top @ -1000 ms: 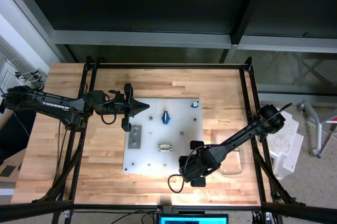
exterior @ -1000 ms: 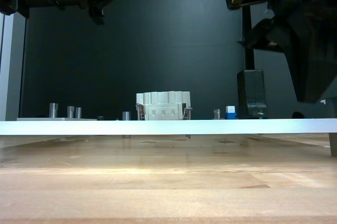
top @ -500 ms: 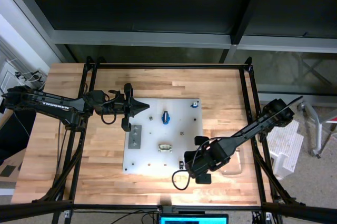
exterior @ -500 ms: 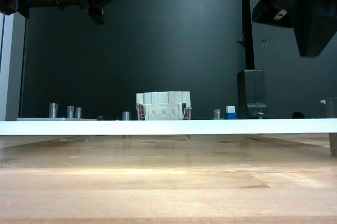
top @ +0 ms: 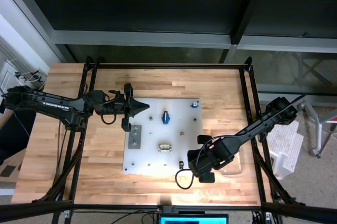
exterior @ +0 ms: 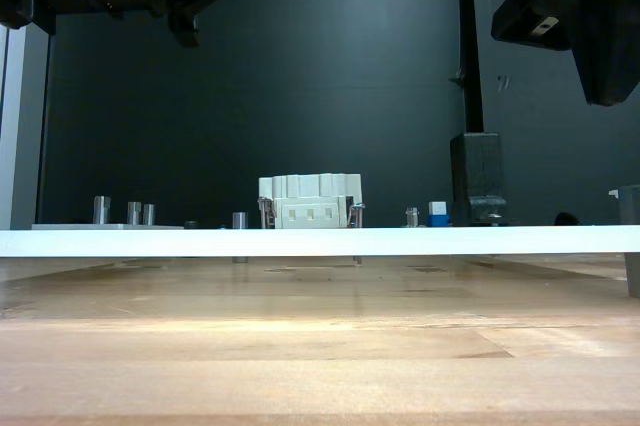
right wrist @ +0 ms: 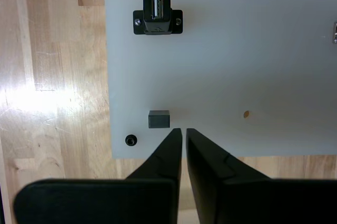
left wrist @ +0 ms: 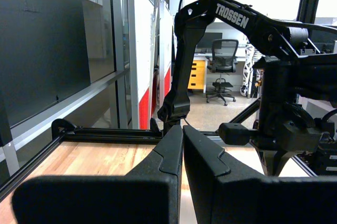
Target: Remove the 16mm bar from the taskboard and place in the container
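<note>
Evidently the right gripper (top: 197, 165), lower right over the board's (top: 179, 116) near corner, has its jaws pinched empty. The grey bar (right wrist: 159, 119) stands end-up just beyond them. Left gripper (top: 145, 107), also closed, sits farther off, upper left.

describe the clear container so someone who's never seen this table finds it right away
Start at the white taskboard mid-table; the left tool hovers over its far-left corner, the right tool over its near-right corner. Just right of that corner, partly under the right arm, sits the container: the only see-through tub, round-cornered, on the table rather than the board.
</note>
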Robot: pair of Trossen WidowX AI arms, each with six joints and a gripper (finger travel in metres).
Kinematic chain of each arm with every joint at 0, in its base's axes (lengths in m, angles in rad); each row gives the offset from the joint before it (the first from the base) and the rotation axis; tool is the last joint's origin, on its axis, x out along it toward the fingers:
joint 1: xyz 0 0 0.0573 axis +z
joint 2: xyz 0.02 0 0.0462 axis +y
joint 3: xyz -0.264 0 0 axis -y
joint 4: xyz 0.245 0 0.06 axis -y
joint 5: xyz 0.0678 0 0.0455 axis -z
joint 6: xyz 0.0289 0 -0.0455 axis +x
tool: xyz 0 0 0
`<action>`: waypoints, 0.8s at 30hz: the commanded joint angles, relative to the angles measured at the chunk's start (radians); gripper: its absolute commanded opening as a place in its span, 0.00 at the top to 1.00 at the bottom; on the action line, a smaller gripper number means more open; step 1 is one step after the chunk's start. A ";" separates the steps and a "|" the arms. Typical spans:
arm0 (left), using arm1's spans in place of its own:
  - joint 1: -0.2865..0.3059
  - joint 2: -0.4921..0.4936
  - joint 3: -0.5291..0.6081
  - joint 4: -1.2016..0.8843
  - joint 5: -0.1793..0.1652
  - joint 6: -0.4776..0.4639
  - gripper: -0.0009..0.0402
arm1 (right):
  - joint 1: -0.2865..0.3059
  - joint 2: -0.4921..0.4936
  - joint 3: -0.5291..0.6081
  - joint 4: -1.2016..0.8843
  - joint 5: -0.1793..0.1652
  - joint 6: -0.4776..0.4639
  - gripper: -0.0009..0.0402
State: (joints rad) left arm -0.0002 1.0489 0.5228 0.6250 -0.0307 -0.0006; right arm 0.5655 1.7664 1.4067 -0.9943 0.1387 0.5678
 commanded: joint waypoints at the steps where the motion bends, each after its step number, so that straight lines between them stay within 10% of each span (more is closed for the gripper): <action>1: 0.000 0.000 0.000 0.000 0.000 0.000 0.98 | 0.002 0.003 0.000 0.001 0.000 0.000 0.83; 13: 0.000 0.000 0.000 0.000 0.000 0.000 0.98 | 0.006 0.028 -0.021 0.022 0.000 0.002 0.43; 24: 0.000 0.000 0.000 0.001 0.000 0.000 0.98 | 0.019 0.093 -0.025 0.061 -0.001 0.001 0.37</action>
State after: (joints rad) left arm -0.0002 1.0489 0.5224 0.6250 -0.0307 -0.0006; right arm 0.5827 1.8549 1.3819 -0.9386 0.1383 0.5694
